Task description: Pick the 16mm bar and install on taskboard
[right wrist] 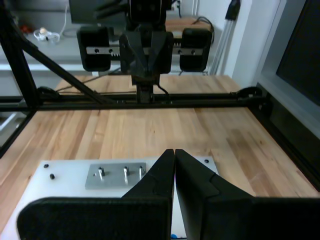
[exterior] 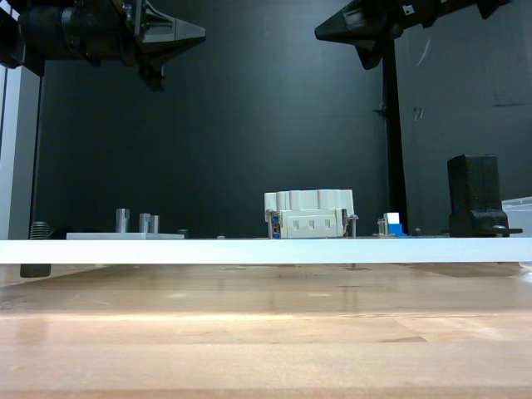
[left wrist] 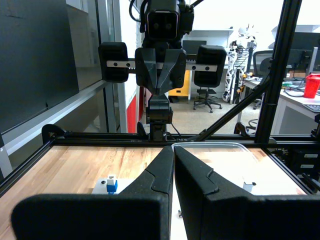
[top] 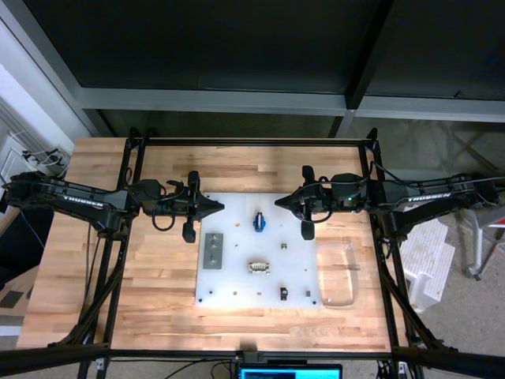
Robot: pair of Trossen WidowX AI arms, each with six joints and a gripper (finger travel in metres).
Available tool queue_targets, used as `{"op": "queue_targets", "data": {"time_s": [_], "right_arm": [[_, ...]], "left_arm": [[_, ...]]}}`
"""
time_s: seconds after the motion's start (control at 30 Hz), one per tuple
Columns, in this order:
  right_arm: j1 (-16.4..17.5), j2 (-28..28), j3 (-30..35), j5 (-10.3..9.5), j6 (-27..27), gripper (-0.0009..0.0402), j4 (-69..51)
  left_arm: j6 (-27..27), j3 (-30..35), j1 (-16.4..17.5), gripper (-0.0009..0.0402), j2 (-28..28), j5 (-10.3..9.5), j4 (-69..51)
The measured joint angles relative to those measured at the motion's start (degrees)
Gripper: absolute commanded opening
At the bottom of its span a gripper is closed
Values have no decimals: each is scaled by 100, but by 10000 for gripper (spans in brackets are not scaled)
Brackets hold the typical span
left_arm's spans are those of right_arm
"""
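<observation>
The taskboard (top: 237,278) lies mid-table; the 16mm bar is too small to pick out on it. Above its far edge hover the left gripper (top: 219,207) and right gripper (top: 278,202), tips facing, each with fingers pressed together.

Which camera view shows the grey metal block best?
Right wrist view: the grey block lies on the white board, three pegs visible. High view shows it small from above; low view edge-on; left wrist view not at all. The left end effector and right end effector hover shut above the board's far side.
</observation>
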Motion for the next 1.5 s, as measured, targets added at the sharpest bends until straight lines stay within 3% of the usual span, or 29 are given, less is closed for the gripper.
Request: {"op": "queue_targets", "data": {"time_s": [0.37,0.47,0.57,0.63,1.5], "right_arm": [[-37,-245,-826,-321,-122,0,1624],[-72,-247,-979,-326,-122,0,1897],[-144,-247,-1117,-564,-122,0,2157],[-175,-247,-1220,-619,-103,0,2341],[-299,-238,-1521,-612,-107,0,2656]], "left_arm": [[0,0,0,0,0,2,0],[-2,2,0,0,0,2,0],[0,2,0,0,0,2,-2],[-2,2,0,0,0,0,0],[-2,2,0,0,0,0,0]]}}
